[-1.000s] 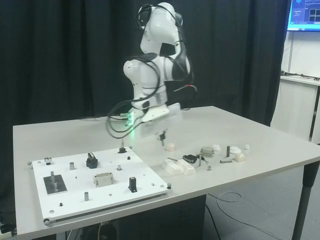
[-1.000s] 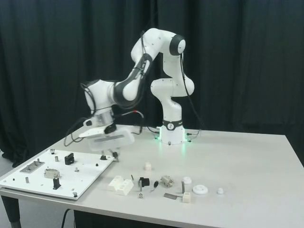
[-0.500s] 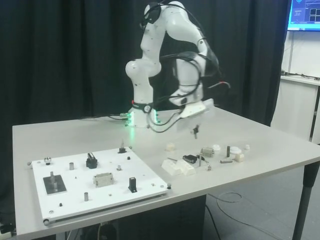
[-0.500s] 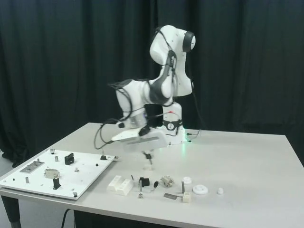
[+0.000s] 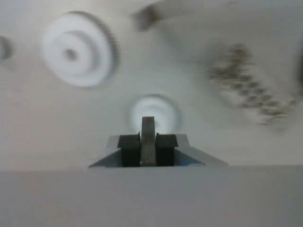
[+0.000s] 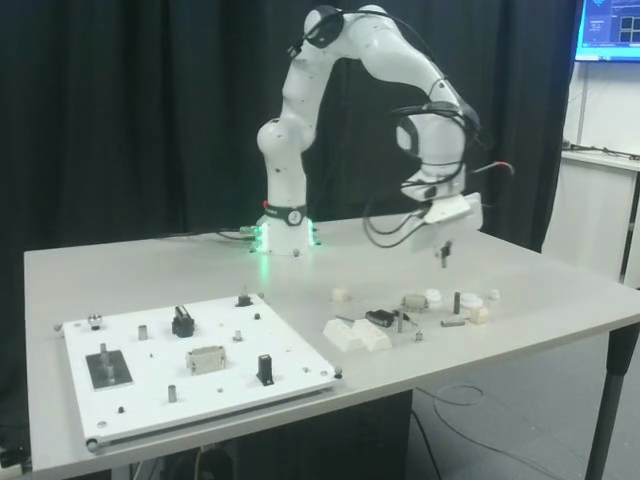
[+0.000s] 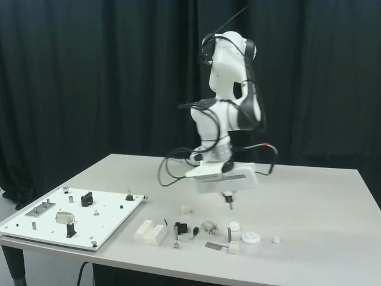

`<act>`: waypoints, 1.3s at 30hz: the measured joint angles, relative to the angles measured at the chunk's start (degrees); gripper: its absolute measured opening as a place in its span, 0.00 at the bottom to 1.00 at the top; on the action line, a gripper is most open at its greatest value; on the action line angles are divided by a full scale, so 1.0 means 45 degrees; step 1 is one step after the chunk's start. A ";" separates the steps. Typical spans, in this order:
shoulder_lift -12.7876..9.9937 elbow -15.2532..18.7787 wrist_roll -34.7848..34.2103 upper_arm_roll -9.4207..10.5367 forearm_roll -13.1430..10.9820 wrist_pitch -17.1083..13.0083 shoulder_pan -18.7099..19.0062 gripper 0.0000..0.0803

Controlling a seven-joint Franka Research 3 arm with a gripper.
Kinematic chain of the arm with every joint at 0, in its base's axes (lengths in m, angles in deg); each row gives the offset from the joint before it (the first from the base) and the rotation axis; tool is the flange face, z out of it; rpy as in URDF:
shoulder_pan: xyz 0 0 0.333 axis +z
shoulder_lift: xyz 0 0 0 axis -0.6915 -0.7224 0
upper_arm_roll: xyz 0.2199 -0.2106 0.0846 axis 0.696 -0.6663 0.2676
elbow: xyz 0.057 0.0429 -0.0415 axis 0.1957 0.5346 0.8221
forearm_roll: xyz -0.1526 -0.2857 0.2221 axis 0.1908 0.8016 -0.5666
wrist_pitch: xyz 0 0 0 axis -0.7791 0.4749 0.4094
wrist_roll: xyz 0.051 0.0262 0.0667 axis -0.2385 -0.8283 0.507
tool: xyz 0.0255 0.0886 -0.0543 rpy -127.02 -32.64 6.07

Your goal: Place square peg 2.

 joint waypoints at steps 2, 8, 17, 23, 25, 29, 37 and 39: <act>-0.0006 0.0007 -0.0421 0.0039 0.0014 -0.0205 0.0363 0.08; -0.0145 0.0033 -0.1391 0.0074 0.0150 -0.0845 0.1351 0.08; -0.0746 0.0041 -0.2368 0.0141 0.0217 -0.1797 0.2435 0.08; -0.1218 0.0023 -0.2723 0.0257 0.0217 -0.2388 0.2854 0.08; -0.1370 0.0008 -0.2815 0.0279 0.0217 -0.2545 0.2946 0.08; -0.1682 -0.0061 -0.3011 0.0302 0.0217 -0.2773 0.3093 0.08; -0.2221 -0.0311 -0.3315 0.0485 0.0217 -0.2989 0.3127 0.08; -0.2324 -0.0368 -0.3391 0.0528 0.0217 -0.3010 0.3125 0.08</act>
